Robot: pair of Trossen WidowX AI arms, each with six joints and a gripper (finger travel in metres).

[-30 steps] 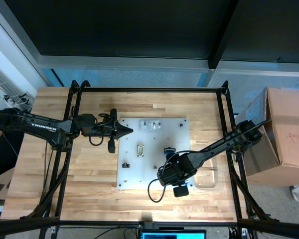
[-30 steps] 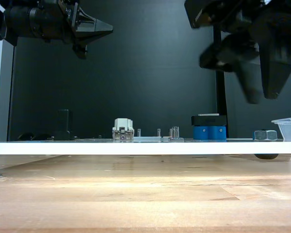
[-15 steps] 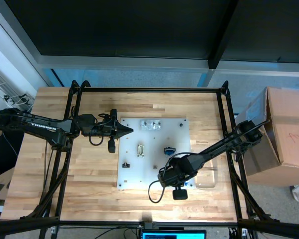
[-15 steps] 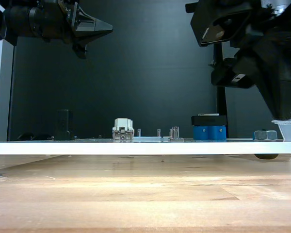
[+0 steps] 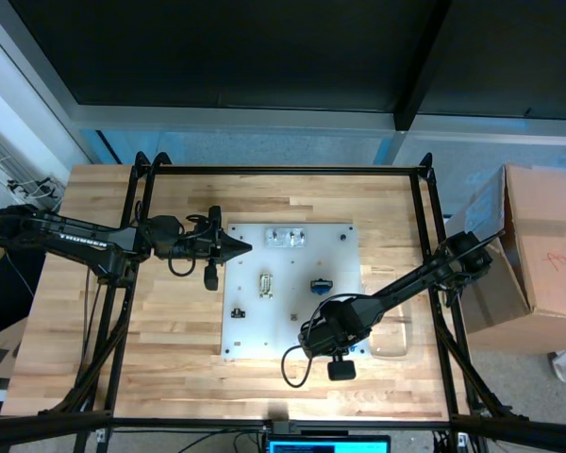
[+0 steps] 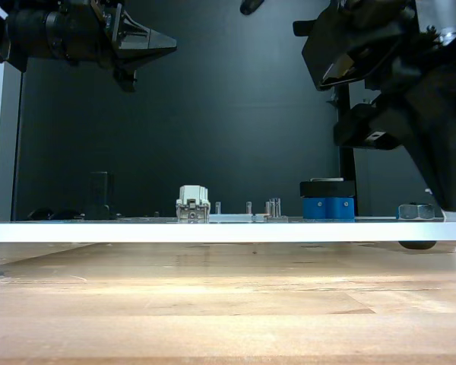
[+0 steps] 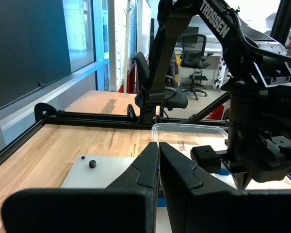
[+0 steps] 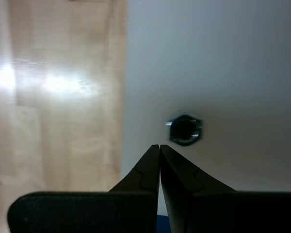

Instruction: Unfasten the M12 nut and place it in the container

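Note:
The silver M12 nut (image 8: 184,130) sits on its stud on the white board (image 8: 223,73), its dark centre showing. In the low view the nut (image 6: 416,211) stands at the board's right end. My right gripper (image 8: 159,145) is shut with nothing between its fingers, its tips just beside the nut and apart from it. From above, the right gripper (image 5: 342,338) hangs over the board's near right edge and hides the nut. The clear container (image 5: 410,330) lies right of the board; I see no nut in it. My left gripper (image 5: 248,247) is shut and hovers high at the board's far left side.
A blue block (image 6: 327,207) and a white connector (image 6: 192,205) stand mid-board. A black frame (image 5: 283,170) rings the table. A cardboard box (image 5: 538,255) sits off the table's right side. In the low view the right arm (image 6: 410,91) hides the container.
The right gripper has come down and toward the near right edge, its tips now beside the nut. The nut has stayed in place. The left arm has not moved.

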